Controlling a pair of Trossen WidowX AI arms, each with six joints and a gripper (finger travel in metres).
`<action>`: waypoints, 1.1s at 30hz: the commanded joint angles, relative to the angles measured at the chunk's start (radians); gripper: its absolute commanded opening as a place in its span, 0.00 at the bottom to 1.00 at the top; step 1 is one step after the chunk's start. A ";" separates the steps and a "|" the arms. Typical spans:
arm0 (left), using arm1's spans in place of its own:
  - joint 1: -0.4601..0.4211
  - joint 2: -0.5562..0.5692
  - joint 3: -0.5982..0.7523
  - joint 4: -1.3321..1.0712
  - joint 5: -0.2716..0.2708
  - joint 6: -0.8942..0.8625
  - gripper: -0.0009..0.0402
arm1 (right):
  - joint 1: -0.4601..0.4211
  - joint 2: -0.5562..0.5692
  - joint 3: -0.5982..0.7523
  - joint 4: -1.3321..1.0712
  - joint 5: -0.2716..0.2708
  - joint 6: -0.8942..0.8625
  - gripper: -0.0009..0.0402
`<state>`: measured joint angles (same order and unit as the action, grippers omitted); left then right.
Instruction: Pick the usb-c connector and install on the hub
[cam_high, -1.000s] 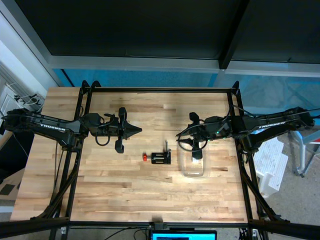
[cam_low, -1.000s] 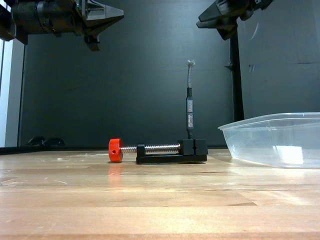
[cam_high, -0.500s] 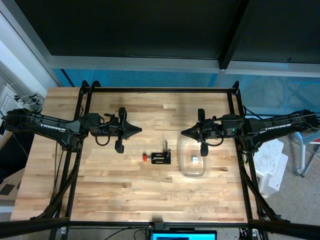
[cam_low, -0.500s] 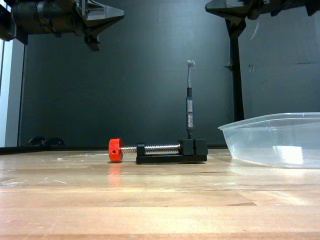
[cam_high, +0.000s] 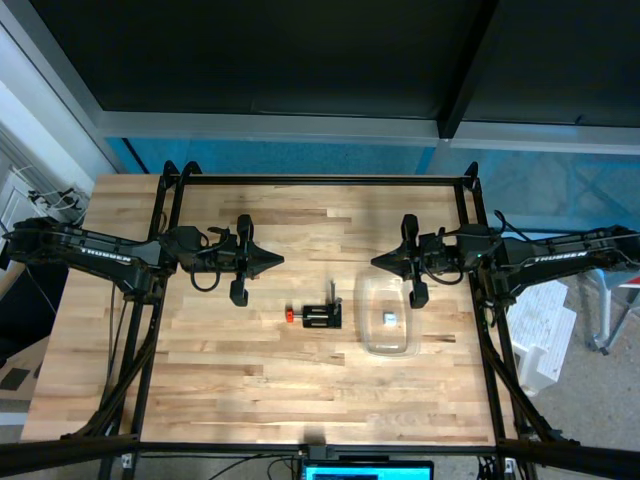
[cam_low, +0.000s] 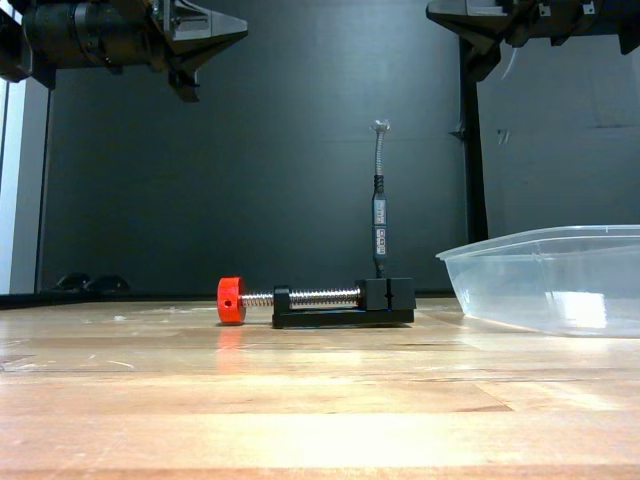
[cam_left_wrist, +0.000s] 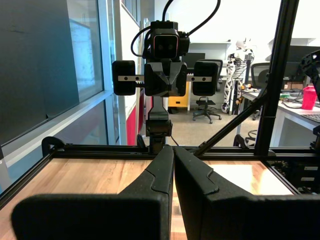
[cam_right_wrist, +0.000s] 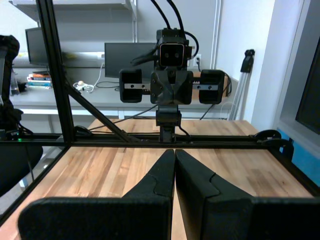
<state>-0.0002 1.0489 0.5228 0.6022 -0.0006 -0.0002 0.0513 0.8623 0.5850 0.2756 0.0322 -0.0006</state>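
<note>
Well, I am looking along the left gripper (cam_left_wrist: 173, 149) first: its fingers (cam_left_wrist: 159, 172) are pressing together with nothing between them, pointing level toward the bench's right edge. The right gripper (cam_right_wrist: 174, 151) is showing the same; its fingers (cam_right_wrist: 161, 176) are meeting with nothing clamped, pointing toward the left edge. Both are hanging high above the bench (cam_high: 200, 350), well clear of everything on it.

Moving outward, the connector (cam_low: 379, 228) is in neither gripper. In the low view it is standing upright over the black vise (cam_low: 345, 300), on the short tab (cam_low: 379, 268) that the vise is holding, and its braided cable (cam_low: 379, 155) is rising straight up from it with nothing touching it. I cannot tell from these views how deep it is sitting. The vise is lying near the middle of the bench, its red knob (cam_low: 230, 300) pointing toward the left edge.

Beside it, toward the right edge, the clear tray (cam_low: 540, 250) is carrying only the white block (cam_high: 389, 318); I am seeing nothing dark on it and no cable coming out of the tray.

The relation I am weighing: the connector's long axis is running vertically, and it is lying below both fingertips, between them, toward the near edge. The right gripper is looking slightly nearer in the high view. I am judging the install as near done; any final press would have to come straight down along that axis.
</note>
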 joint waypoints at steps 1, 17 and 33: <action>0.000 0.000 0.000 0.000 0.000 0.000 0.02 | -0.003 -0.005 0.000 0.005 0.006 -0.005 0.02; 0.000 0.000 0.000 0.000 0.000 0.000 0.02 | -0.003 -0.004 -0.058 0.082 0.012 0.031 0.02; 0.000 0.000 0.000 0.000 0.000 0.000 0.02 | -0.003 -0.004 -0.058 0.081 0.024 0.072 0.02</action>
<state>-0.0002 1.0489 0.5224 0.6022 -0.0006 -0.0002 0.0479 0.8574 0.5270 0.3576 0.0582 0.0715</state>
